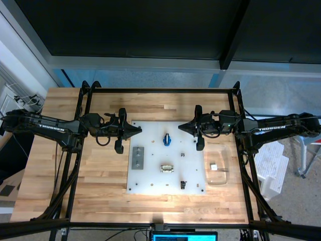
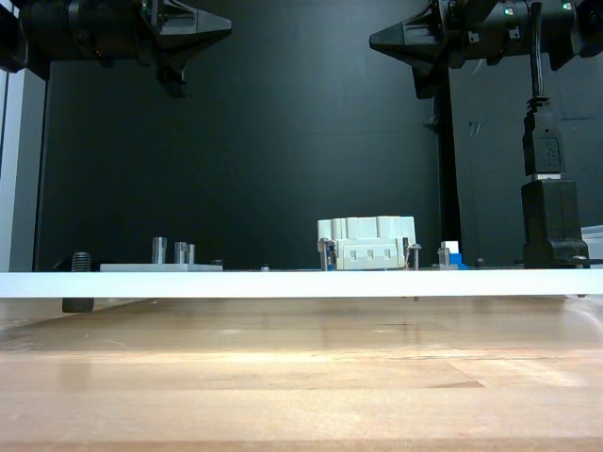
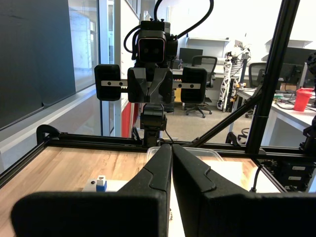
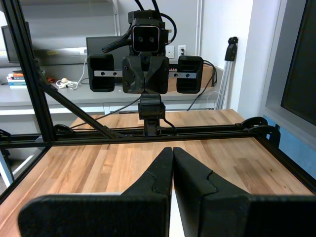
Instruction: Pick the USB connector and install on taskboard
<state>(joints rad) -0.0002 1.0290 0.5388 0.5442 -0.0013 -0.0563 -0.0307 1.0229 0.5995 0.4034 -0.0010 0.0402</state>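
Bright even overhead light, glare band on tabletop [image 2: 283, 363], dark backdrop [image 2: 283, 141], near foreground soft

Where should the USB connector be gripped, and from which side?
On the USB connector, probably grip the flat sides of its black body, coming from above: it stands upright on the taskboard near the front edge. The right gripper, jaws shut, above the board's far part, is nearer. The left gripper, jaws shut, hovers opposite.
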